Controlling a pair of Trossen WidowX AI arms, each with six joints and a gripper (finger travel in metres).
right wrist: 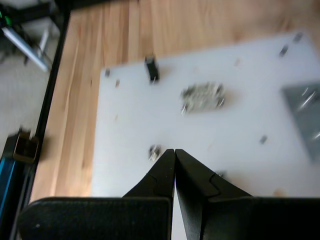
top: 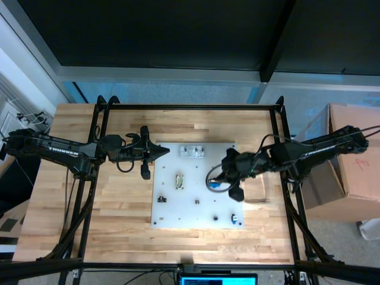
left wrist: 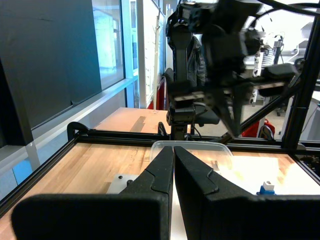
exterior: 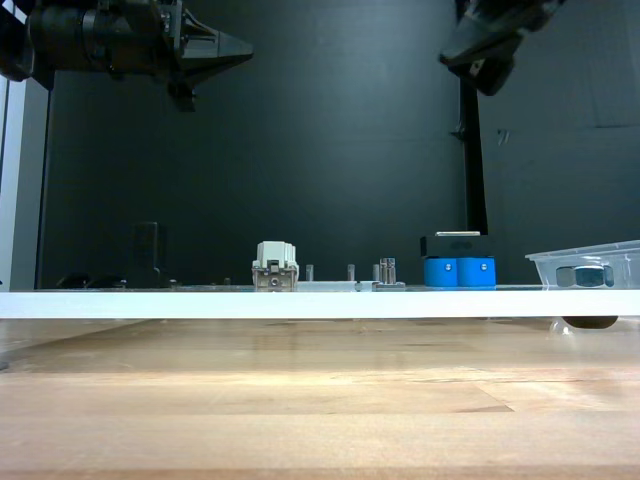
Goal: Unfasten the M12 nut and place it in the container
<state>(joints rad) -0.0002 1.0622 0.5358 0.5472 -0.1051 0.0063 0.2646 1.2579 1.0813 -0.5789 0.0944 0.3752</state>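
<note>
We find the silver M12 nut [exterior: 581,276] low at the near right of the scene. In the low view it lines up with the clear tray [exterior: 586,250]. From these views we cannot tell whether it sits on its stud or lies inside the tray. It is free of both grippers and well apart from them, since each hangs high above the white board [top: 178,214].

The right gripper [right wrist: 175,151] is over the right part of the board, pointing down at it. Its two black fingers are pressed together with nothing between them, and they touch nothing. The nut lies nearer and further right than this gripper.

The left gripper [left wrist: 173,150] is at the board's far left edge, pointing right across the table. Its fingers are likewise closed on nothing.

The tray rests on the wooden table just beside the board's right edge, about level with the right gripper in the high view. We cannot make out what it holds.

On the board we also see a grey connector [exterior: 275,268] left of the middle and a pair of blue blocks [exterior: 458,271] towards the near right.
</note>
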